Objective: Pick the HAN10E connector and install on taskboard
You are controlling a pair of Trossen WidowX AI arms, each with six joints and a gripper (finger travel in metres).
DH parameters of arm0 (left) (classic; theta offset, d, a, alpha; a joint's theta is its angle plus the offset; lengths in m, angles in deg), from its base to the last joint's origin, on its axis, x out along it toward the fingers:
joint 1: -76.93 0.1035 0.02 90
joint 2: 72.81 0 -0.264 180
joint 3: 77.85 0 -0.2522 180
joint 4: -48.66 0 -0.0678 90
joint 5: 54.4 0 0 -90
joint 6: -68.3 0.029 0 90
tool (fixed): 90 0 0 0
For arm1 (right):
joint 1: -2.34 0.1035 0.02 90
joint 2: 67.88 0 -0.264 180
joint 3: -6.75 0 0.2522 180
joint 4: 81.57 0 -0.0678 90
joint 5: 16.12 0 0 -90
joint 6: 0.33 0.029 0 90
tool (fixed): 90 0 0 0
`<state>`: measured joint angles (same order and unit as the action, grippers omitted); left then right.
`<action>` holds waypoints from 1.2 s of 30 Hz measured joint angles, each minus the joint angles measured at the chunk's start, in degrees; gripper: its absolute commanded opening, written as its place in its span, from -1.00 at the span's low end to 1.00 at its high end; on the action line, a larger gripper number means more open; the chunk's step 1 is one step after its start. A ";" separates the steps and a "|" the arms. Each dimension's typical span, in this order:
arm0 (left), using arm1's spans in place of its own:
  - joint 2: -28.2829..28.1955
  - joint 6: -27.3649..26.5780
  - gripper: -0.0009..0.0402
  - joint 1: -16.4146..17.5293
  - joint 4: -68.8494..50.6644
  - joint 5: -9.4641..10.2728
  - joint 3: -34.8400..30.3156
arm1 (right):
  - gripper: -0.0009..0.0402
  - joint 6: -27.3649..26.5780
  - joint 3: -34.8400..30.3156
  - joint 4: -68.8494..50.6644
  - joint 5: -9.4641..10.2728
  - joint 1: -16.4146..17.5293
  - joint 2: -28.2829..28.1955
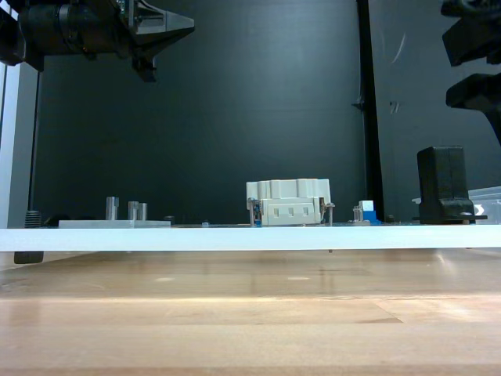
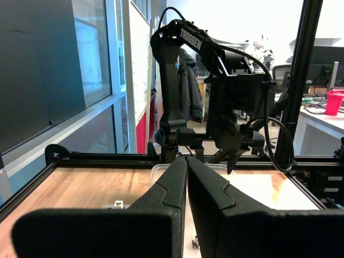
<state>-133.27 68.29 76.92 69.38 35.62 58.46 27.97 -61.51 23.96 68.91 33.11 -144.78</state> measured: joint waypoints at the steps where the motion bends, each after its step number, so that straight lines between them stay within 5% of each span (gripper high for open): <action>1: 0.00 0.00 -0.95 0.00 0.00 0.00 0.00 | 0.44 0.02 0.24 0.33 0.00 0.04 -0.13; 36: 0.00 0.02 -0.95 0.00 -0.02 0.02 0.00 | 0.44 1.38 8.79 12.41 0.83 1.49 -3.21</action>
